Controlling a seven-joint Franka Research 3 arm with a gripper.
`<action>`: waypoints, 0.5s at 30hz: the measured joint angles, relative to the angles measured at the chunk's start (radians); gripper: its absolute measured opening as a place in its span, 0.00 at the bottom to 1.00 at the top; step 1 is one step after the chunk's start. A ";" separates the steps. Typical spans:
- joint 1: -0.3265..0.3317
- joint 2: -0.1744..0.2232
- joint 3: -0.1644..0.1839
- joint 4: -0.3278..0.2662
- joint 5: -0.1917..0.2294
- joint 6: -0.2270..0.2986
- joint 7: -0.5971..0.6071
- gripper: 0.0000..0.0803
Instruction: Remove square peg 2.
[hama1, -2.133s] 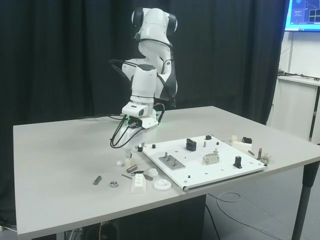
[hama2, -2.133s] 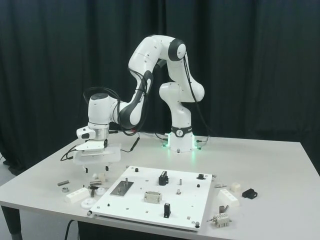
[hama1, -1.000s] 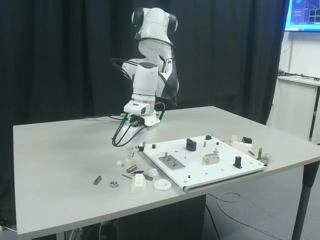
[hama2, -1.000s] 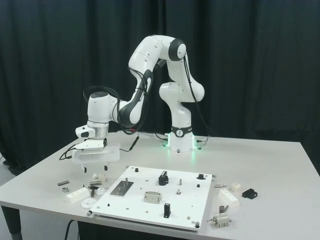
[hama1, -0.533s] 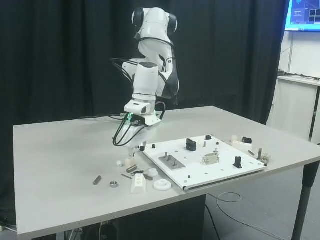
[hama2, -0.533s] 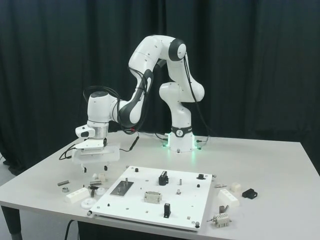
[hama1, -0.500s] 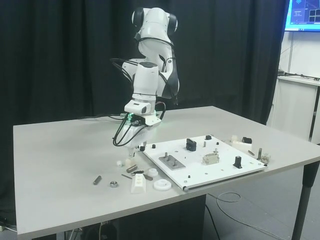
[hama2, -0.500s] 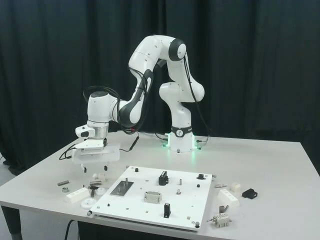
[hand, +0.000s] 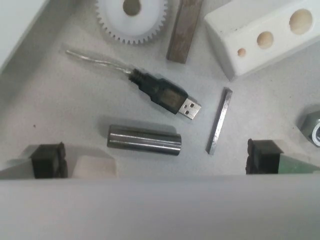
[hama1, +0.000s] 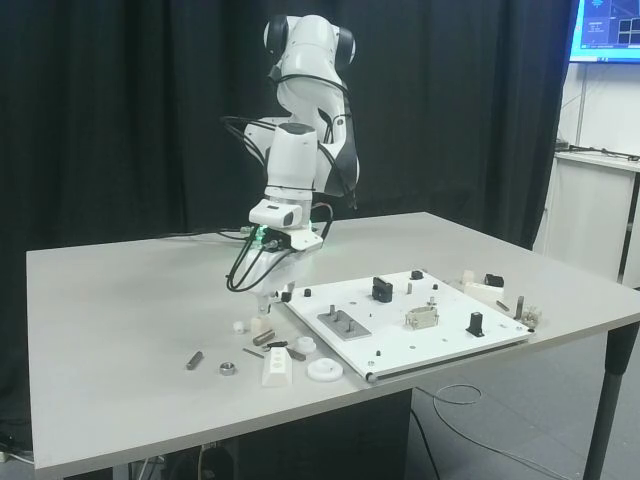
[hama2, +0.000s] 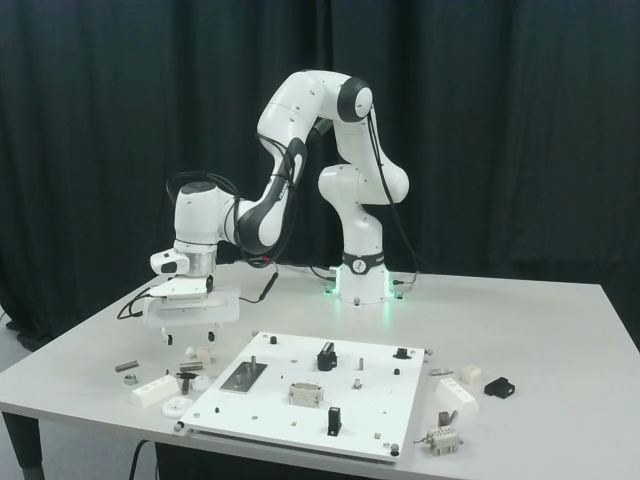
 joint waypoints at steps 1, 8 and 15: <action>0.000 0.000 0.000 0.000 0.004 0.000 0.000 1.00; 0.000 0.000 0.000 0.000 0.010 0.000 0.005 1.00; 0.000 0.000 0.000 0.001 0.018 0.000 0.032 1.00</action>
